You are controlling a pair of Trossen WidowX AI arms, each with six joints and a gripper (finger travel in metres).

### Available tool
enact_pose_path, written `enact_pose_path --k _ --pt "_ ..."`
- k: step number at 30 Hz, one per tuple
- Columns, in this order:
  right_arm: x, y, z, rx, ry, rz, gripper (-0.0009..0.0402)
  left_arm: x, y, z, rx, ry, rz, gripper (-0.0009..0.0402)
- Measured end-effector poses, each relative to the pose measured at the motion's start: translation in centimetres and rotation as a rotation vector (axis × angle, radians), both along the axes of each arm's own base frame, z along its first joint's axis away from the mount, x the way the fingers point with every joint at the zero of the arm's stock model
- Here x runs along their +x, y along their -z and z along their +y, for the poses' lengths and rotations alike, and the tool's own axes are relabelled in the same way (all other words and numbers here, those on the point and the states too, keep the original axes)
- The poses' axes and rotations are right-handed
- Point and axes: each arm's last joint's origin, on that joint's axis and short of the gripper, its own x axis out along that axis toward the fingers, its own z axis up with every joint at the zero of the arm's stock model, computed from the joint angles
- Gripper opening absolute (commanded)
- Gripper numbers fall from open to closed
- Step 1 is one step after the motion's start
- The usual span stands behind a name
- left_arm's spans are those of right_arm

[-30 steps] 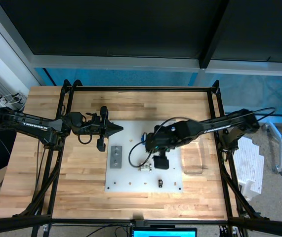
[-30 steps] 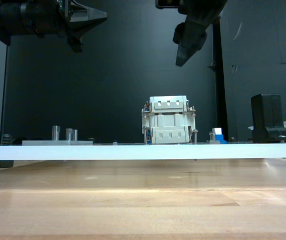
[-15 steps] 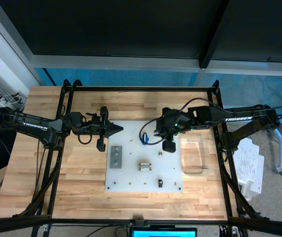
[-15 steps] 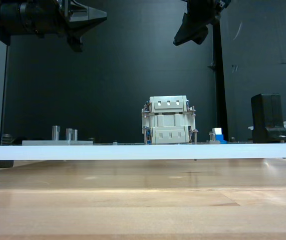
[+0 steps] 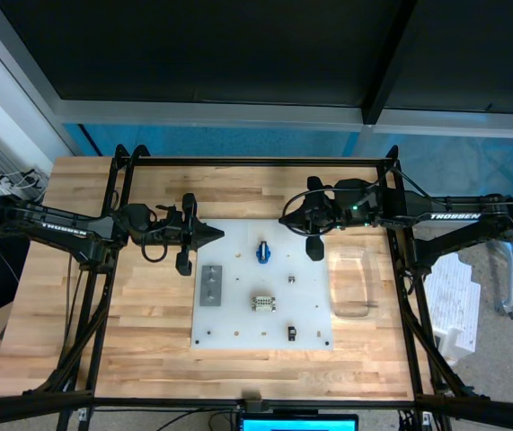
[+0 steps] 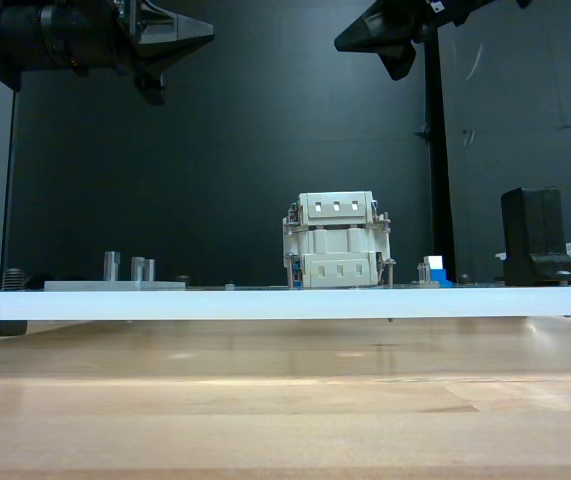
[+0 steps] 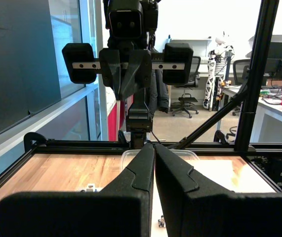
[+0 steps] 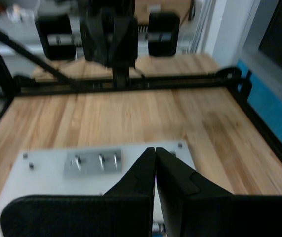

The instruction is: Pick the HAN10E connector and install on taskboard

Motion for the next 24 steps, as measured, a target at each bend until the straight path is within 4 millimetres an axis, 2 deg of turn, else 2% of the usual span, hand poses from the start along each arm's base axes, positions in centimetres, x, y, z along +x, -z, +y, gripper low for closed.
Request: enact_pose_path --k 10,24 --pt "-0.7 1.7 0.0 0.016 -0.002 -0.229 0.0 0.0 0.0 0.0 0.0 0.0 0.0 0.0001" --pt "-2.3 4.8 0.2 0.071 -0.022 -0.358 0.0 0.0 0.0 0.0 0.0 0.0 0.0 0.0001"
